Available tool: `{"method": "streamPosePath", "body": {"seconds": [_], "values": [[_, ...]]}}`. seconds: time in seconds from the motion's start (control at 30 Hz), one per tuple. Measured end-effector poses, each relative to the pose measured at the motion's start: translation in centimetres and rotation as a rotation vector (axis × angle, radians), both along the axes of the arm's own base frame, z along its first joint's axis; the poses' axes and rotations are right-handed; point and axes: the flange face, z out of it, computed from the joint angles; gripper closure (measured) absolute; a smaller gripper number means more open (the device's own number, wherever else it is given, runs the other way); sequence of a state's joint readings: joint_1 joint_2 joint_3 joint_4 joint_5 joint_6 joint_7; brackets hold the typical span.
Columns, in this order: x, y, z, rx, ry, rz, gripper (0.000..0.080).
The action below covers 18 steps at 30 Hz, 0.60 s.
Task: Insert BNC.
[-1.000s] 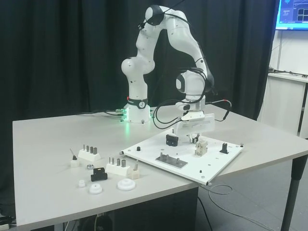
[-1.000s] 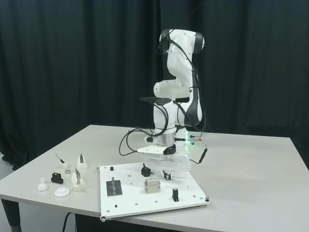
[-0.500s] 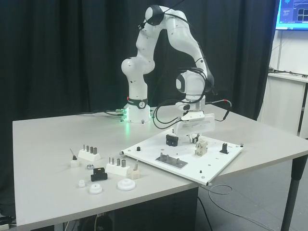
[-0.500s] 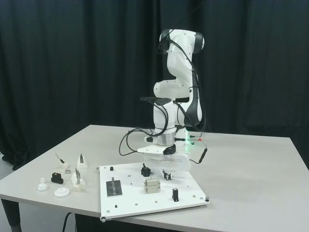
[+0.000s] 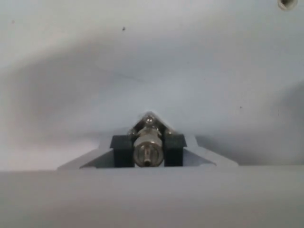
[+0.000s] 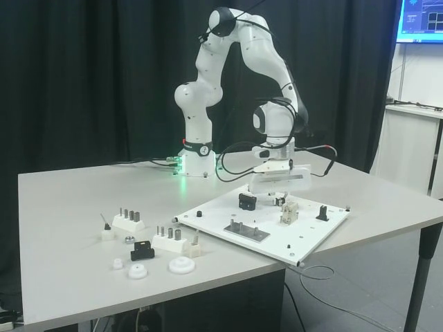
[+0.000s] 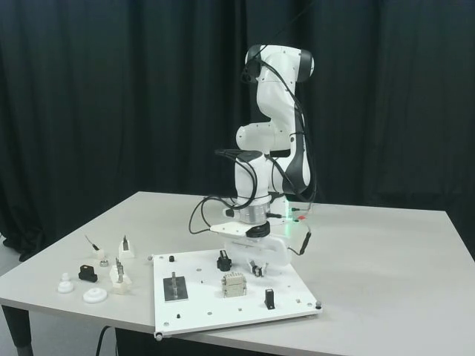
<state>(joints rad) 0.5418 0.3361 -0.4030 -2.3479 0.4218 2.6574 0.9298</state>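
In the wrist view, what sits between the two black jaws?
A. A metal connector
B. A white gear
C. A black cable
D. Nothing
A. The wrist view shows a metal connector held between the two black jaws of the gripper, above the white board.

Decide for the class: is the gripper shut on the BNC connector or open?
Shut on it. In the wrist view the BNC connector sits squeezed between the gripper's two black fingertips, touching both.
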Motion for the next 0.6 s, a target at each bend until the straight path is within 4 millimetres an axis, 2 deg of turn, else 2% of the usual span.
{"method": "streamPosePath", "body": {"seconds": [0.6], "values": [[0.10, 0.16, -0.03, 0.008, 0.022, -0.342, 0.0672]]}}
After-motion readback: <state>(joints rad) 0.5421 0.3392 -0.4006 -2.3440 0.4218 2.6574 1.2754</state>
